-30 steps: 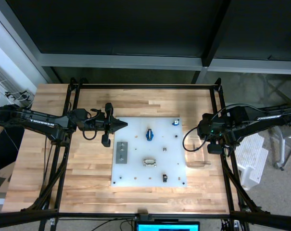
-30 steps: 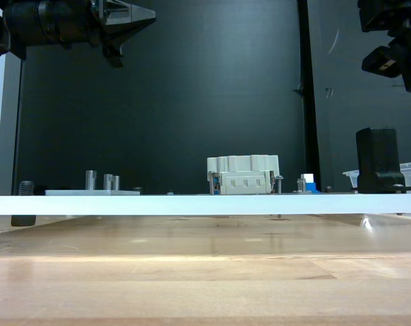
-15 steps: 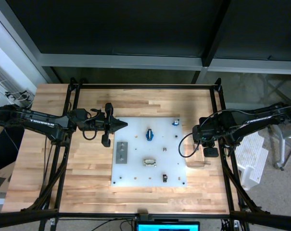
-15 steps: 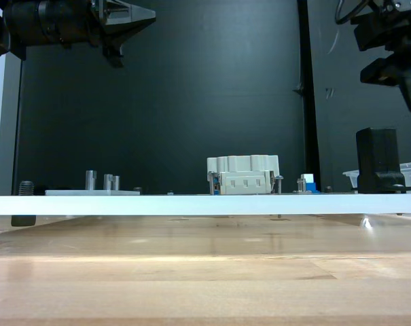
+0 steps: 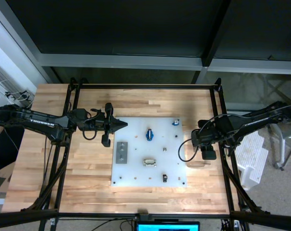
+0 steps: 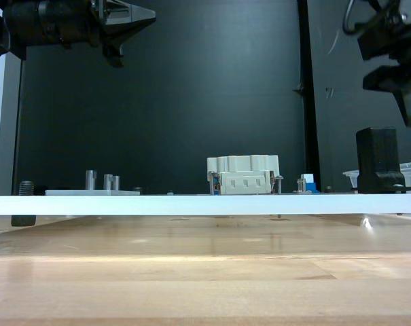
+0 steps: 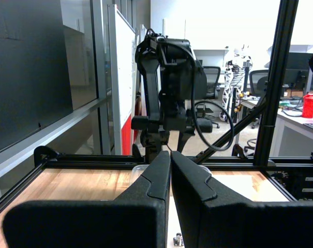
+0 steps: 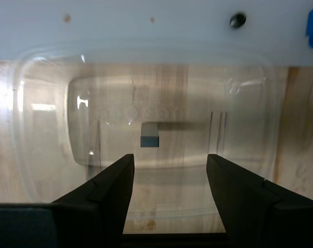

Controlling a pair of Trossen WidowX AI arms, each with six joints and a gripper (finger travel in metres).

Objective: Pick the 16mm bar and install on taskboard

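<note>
Presently I am hovering the wide-open right gripper (image 8: 169,161) over the unpicked 16mm bar (image 8: 150,134) lying free in its tray (image 8: 42,103), left gripper (image 7: 170,155) closed above the taskboard (image 5: 135,168) edge.

Dull grey metal bar (image 8: 150,135) in glossy clear plastic tray (image 8: 47,119) beneath matt black right gripper (image 8: 170,160); left gripper (image 7: 170,155) likewise matt black.

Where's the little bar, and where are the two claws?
Bar (image 8: 150,135), right wrist view, middle; lies free in tray (image 8: 42,119).
Right claw (image 8: 169,161), right wrist view, between open tips, over tray.
Left claw (image 5: 123,124), high view, shut tips, over board's (image 5: 135,178) left edge.
</note>
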